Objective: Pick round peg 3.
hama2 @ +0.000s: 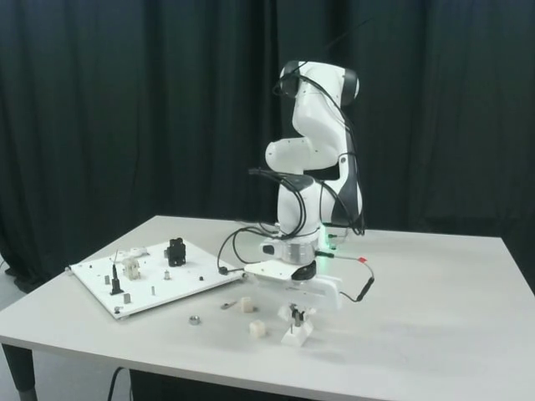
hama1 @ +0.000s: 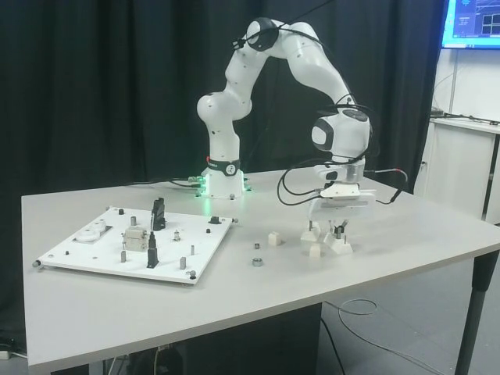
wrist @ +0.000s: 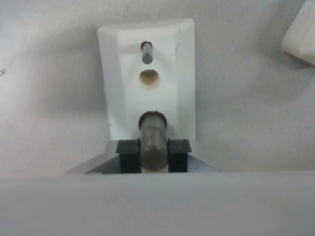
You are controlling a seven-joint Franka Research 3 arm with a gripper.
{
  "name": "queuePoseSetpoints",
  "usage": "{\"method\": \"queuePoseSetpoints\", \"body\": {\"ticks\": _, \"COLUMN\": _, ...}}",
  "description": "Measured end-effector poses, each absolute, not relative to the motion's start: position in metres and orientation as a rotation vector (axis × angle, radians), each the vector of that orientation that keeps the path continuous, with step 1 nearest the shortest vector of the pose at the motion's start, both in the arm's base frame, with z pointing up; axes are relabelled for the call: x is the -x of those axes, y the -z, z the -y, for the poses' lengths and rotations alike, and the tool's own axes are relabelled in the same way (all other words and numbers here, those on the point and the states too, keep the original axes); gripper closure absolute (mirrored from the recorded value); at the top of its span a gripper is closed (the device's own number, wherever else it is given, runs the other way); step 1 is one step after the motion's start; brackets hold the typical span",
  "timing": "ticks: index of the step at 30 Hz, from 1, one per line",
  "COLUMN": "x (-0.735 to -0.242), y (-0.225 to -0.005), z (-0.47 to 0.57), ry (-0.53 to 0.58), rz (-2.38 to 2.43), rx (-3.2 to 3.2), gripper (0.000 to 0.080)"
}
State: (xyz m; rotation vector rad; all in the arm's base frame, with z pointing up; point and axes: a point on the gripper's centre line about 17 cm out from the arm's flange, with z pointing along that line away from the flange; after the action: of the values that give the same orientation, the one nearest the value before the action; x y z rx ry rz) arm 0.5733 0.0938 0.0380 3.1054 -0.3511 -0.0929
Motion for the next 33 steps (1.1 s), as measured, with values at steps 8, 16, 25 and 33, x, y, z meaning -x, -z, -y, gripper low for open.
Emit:
{"method": "queuePoseSetpoints", "body": {"ticks": 8, "x": -0.569, "y": -0.048, "z": -0.094, "ry": 0.115, "rz": 0.359, "rx": -3.115, "gripper": 0.0687}}
{"method": "queuePoseSetpoints", "body": {"ticks": 16, "x": -0.568, "y": -0.061, "z": -0.097, "ry": 0.123, "rz": 0.364, "rx": -3.127, "gripper": 0.0689}}
{"method": "queuePoseSetpoints", "body": {"ticks": 25, "x": -0.570, "y": -0.077, "z": -0.097, "ry": 0.113, "rz": 0.356, "rx": -3.136, "gripper": 0.0689}}
{"method": "queuePoseSetpoints", "body": {"ticks": 33, "x": -0.571, "y": -0.089, "z": -0.095, "ry": 0.102, "rz": 0.346, "rx": -3.139, "gripper": 0.0689}}
